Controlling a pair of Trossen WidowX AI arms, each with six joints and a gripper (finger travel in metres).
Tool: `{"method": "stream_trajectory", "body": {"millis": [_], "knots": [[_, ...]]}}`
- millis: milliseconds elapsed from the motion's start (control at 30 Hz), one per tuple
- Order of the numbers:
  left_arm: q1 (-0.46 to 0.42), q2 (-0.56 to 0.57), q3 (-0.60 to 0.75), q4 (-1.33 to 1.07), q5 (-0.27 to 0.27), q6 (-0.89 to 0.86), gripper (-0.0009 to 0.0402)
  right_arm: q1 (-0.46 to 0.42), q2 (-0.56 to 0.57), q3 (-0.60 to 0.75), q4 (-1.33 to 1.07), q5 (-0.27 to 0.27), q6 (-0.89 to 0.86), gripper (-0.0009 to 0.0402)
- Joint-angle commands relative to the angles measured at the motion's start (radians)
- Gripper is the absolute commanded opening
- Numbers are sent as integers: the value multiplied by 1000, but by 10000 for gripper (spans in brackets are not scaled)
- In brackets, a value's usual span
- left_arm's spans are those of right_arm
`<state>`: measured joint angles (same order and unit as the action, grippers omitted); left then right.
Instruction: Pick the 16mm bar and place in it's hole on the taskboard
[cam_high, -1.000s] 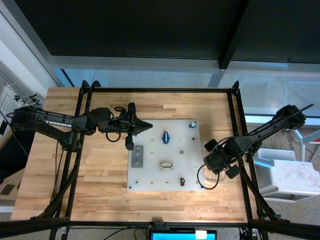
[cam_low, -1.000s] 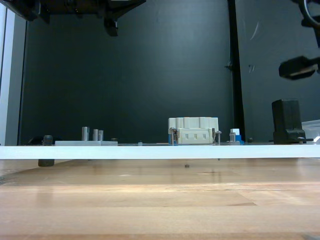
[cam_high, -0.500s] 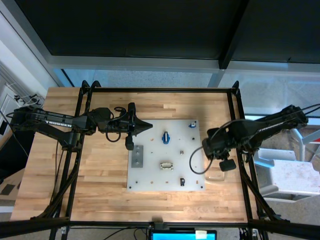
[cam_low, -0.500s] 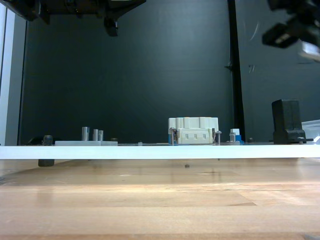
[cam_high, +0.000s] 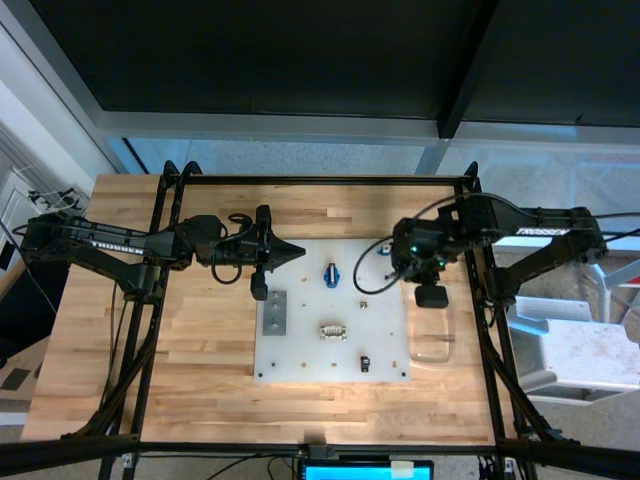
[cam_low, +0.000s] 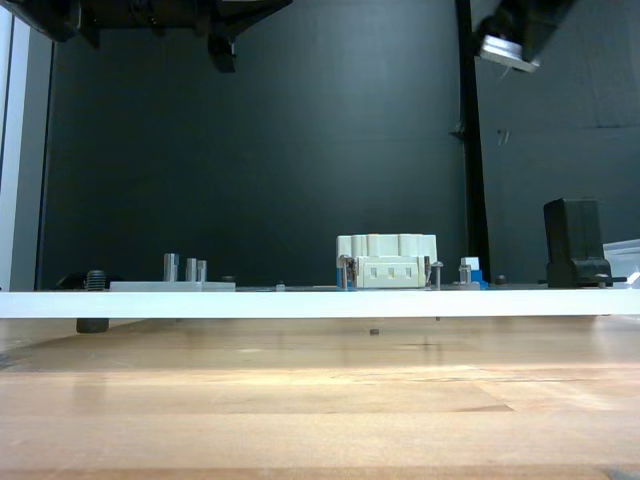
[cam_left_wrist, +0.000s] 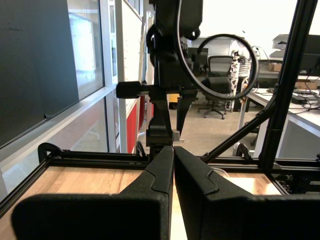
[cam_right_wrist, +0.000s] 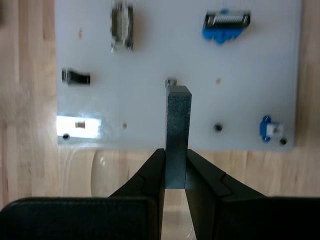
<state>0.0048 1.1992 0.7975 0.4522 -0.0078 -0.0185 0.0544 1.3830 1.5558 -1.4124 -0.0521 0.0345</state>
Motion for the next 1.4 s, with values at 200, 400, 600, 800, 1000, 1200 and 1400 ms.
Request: {"method": "stream_trajectory", "body": {"millis": [200,400,600,800,1000,1200,1400], "knots": [[0,10,0,-1,34,-61,0,-9,135,172,-49,-4,-18,7],[-1,49,0,-40,34,-132,9,-9,215,275,-72,-3,-18,7],[-11,91,0,-82,34,-166,85,-9,296,375,-72,-2,-18,7],[-14,124,0,-82,38,-183,171,-9,375,465,-71,-2,-34,7],[-14,125,1,-82,45,-182,205,-16,445,532,-68,-1,-40,6],[-13,125,15,-90,45,-166,204,-40,514,597,-48,-2,-42,7],[-13,125,37,-150,38,-148,197,-59,570,664,-21,-2,-48,7]]}}
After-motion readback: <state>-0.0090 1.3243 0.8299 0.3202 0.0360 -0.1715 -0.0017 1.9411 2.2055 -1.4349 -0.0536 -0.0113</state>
